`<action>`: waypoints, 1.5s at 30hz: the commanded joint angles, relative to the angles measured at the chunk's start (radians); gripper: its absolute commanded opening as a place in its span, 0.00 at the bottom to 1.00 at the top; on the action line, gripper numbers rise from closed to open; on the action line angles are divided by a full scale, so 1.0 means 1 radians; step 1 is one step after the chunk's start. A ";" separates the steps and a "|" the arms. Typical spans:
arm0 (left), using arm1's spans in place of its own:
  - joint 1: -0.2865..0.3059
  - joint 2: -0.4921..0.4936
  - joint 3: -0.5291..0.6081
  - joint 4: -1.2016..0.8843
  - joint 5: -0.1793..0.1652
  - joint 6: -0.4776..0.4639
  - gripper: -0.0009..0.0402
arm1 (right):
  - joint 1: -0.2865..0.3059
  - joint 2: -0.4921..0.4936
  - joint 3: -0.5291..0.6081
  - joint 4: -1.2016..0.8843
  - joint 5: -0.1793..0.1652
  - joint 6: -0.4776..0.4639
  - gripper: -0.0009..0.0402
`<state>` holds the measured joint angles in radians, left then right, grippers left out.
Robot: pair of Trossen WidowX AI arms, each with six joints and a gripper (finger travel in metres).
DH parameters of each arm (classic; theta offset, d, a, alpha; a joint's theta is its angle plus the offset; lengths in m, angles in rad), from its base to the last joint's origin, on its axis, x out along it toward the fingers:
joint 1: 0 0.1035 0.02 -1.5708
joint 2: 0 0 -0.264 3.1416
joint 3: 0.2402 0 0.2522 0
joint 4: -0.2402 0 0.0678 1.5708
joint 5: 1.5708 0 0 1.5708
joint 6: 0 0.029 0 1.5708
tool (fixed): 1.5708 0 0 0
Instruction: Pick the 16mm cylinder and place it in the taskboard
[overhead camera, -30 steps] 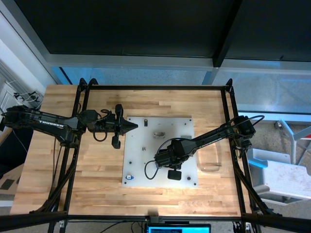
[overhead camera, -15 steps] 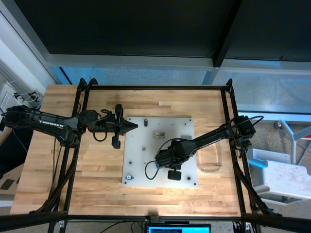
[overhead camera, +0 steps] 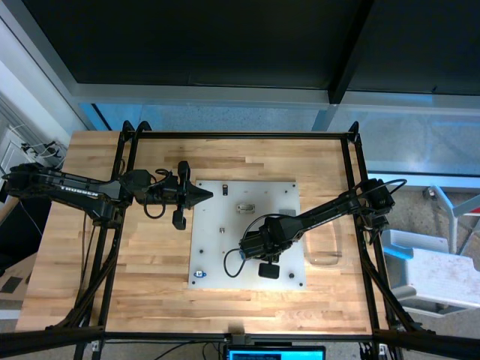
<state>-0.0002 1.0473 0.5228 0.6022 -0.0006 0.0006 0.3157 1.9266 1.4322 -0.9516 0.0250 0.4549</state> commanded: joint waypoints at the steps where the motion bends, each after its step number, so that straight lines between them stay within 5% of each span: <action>1: 0.000 0.000 0.000 0.000 0.000 0.000 0.02 | 0.001 0.000 0.000 0.000 0.000 0.000 0.14; 18: 0.000 0.000 0.000 0.000 0.000 0.000 0.02 | 0.006 0.000 0.001 0.000 0.000 0.004 0.45; 45: 0.000 0.000 0.000 0.000 0.000 0.000 0.02 | 0.010 -0.157 0.000 -0.076 0.002 0.009 0.46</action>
<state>-0.0002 1.0473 0.5228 0.6025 -0.0002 0.0006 0.3252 1.7805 1.4322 -1.0199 0.0257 0.4648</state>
